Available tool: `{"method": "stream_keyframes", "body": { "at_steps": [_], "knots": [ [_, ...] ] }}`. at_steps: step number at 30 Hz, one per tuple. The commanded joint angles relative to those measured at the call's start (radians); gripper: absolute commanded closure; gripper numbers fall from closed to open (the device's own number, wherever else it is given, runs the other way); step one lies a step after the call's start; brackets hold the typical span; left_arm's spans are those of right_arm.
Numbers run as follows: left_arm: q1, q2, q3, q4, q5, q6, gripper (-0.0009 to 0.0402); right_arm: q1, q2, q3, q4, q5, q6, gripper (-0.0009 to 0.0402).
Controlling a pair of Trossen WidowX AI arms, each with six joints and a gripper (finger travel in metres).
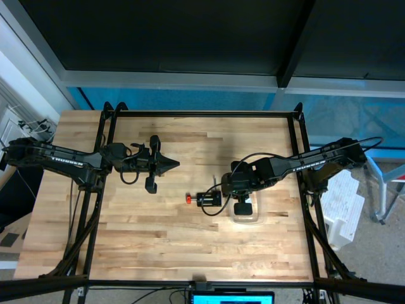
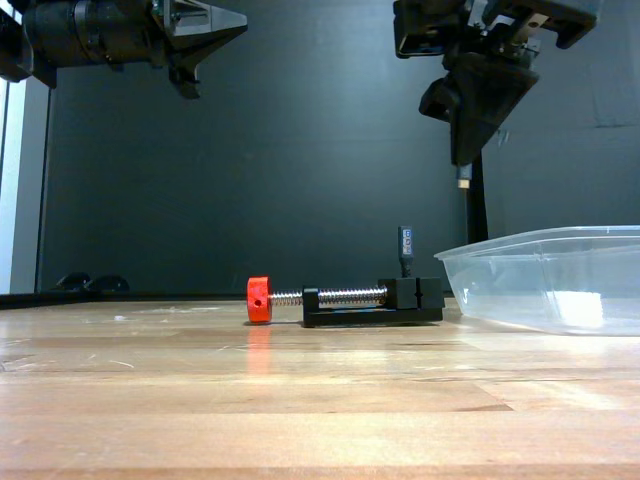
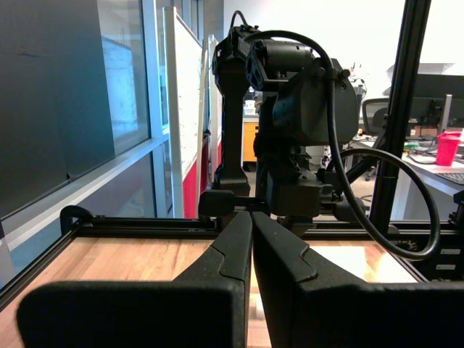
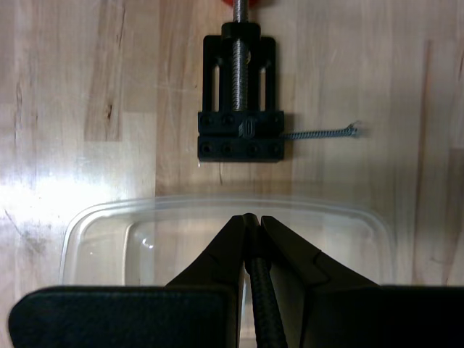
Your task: Pick the usb-c connector and install on the hub
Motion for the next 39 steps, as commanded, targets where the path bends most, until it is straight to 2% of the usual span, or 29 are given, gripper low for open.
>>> {"method": "stream_keyframes", "body": {
  "at_steps": [1, 12, 20, 35, 39],
  "knots": [
    [0.000, 0.000, 0.000, 0.000, 0.000, 0.000, 0.0393, -0.006, 0.024, 0.029, -0.009, 0.000, -0.008, 0.0393],
    [0.000, 0.000, 0.000, 0.000, 0.000, 0.000, 0.0393, -0.011, 0.126, 0.120, -0.004, 0.000, -0.050, 0.0393],
    [0.000, 0.000, 0.000, 0.000, 0.000, 0.000, 0.0393, -0.017, 0.172, 0.126, 0.033, -0.002, -0.059, 0.0393],
    [0.000, 0.000, 0.000, 0.000, 0.000, 0.000, 0.0393, -0.021, 0.188, 0.131, 0.047, 0.002, -0.066, 0.0393],
    [0.000, 0.000, 0.000, 0.001, 0.000, 0.000, 0.0393, -0.021, 0.194, 0.132, 0.048, 0.021, -0.064, 0.0393]
  ]
}}
